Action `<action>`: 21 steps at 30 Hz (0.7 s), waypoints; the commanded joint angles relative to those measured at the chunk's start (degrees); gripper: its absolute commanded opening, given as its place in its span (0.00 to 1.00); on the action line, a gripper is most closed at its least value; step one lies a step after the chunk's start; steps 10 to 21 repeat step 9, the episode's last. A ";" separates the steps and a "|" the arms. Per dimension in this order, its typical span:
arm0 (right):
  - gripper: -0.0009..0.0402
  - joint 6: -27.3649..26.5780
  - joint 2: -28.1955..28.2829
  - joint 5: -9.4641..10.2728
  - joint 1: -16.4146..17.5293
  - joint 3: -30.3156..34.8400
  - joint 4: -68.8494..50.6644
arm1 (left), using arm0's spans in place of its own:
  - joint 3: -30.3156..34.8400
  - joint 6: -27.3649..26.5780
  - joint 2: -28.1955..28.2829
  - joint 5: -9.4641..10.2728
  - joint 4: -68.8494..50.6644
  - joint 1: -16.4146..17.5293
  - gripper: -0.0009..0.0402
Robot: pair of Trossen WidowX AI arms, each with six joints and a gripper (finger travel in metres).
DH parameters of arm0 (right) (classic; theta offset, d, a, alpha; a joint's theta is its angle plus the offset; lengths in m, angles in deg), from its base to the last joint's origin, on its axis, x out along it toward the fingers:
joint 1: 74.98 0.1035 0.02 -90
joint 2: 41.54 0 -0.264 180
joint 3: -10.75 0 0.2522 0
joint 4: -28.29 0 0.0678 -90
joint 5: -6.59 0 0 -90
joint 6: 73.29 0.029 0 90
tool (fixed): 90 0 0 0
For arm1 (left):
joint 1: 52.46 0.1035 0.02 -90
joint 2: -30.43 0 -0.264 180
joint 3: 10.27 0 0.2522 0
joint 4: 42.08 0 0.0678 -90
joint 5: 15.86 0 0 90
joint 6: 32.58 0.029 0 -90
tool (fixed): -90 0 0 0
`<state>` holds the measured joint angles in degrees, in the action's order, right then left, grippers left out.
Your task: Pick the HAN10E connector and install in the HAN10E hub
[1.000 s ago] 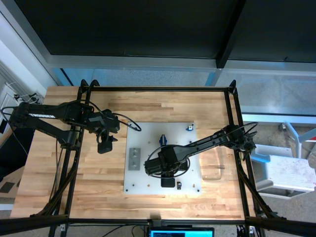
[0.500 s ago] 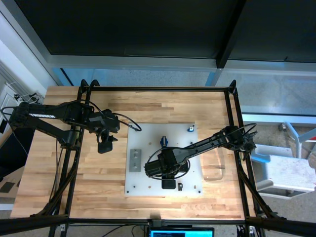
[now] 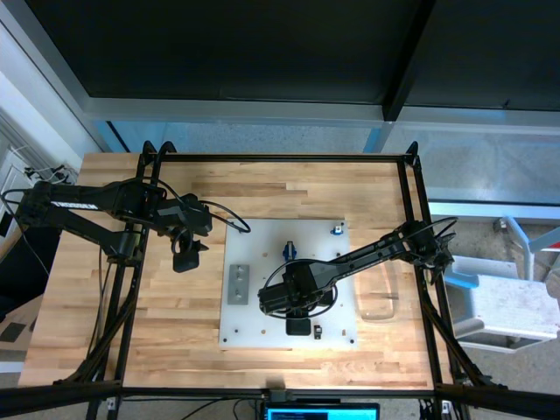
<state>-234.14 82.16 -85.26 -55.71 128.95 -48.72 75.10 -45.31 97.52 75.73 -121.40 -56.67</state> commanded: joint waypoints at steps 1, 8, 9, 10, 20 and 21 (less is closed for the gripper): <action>0.02 -0.09 0.02 -0.15 -0.11 -0.13 -0.02 | 0.00 0.04 0.02 -0.02 0.00 0.00 0.41; 0.02 -0.04 0.02 -0.26 -0.13 -0.04 0.61 | 0.00 0.02 0.02 -0.02 0.00 0.02 0.41; 0.02 0.00 0.02 -0.74 -0.11 -0.04 0.50 | 0.00 0.02 0.02 -0.02 0.00 0.00 0.41; 0.02 0.00 0.02 -0.74 -0.11 -0.04 0.50 | 0.00 0.02 0.02 -0.02 0.00 0.00 0.41; 0.02 0.00 0.02 -0.74 -0.11 -0.04 0.50 | 0.00 0.02 0.02 -0.02 0.00 0.00 0.41; 0.02 0.00 0.02 -0.74 -0.11 -0.04 0.50 | 0.00 0.02 0.02 -0.02 0.00 0.00 0.41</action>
